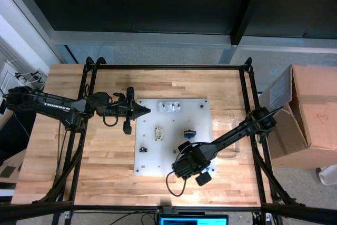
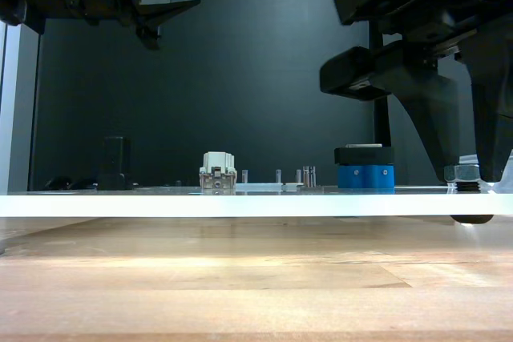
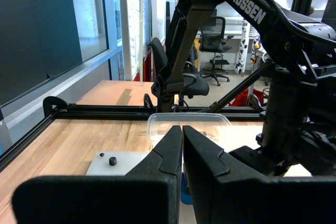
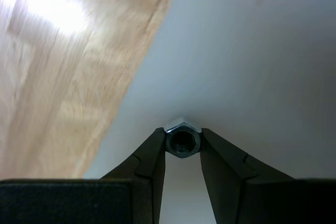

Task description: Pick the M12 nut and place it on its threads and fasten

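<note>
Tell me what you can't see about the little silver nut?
Low view: the right gripper, at the board's near right edge, holds the nut on its stud; how far on is too small to tell.
High view: that gripper covers both.
Right wrist view: the nut hides the stud.
Left wrist view: the shut left gripper, above the board's far left edge, blocks the nut.

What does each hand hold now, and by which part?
The right hand grips the M12 nut by two opposite sides, on top of its stud. The left hand, shut, holds nothing above the board's left edge.
</note>
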Motion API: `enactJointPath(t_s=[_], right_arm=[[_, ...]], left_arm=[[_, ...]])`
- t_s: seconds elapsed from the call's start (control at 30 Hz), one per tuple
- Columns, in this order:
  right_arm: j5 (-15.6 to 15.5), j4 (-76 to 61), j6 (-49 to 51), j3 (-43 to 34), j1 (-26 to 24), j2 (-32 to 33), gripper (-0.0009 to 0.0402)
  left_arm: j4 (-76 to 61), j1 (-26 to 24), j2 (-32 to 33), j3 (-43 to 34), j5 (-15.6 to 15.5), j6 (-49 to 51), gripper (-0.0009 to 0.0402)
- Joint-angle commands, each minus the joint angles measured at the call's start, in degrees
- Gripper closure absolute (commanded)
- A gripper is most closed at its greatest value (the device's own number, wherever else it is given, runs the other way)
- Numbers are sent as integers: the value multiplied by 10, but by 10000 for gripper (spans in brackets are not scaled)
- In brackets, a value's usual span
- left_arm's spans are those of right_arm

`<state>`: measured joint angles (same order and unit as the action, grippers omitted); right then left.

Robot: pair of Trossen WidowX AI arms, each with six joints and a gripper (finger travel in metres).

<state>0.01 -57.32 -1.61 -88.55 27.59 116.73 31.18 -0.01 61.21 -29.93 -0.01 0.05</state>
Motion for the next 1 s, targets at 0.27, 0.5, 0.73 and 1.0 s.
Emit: enactJointPath(t_s=[0.27,0.5,0.73,1.0], right_arm=[[4,-2,-297,2,0,1,373],[4,-2,-585,10,0,1,373],[4,0,-790,10,0,1,373],[4,5,-1029,10,0,0,373]], left_arm=[[0,0,0,0,0,0,393],[0,0,0,0,0,0,393],[0,0,0,0,0,0,393],[0,0,0,0,0,0,393]])
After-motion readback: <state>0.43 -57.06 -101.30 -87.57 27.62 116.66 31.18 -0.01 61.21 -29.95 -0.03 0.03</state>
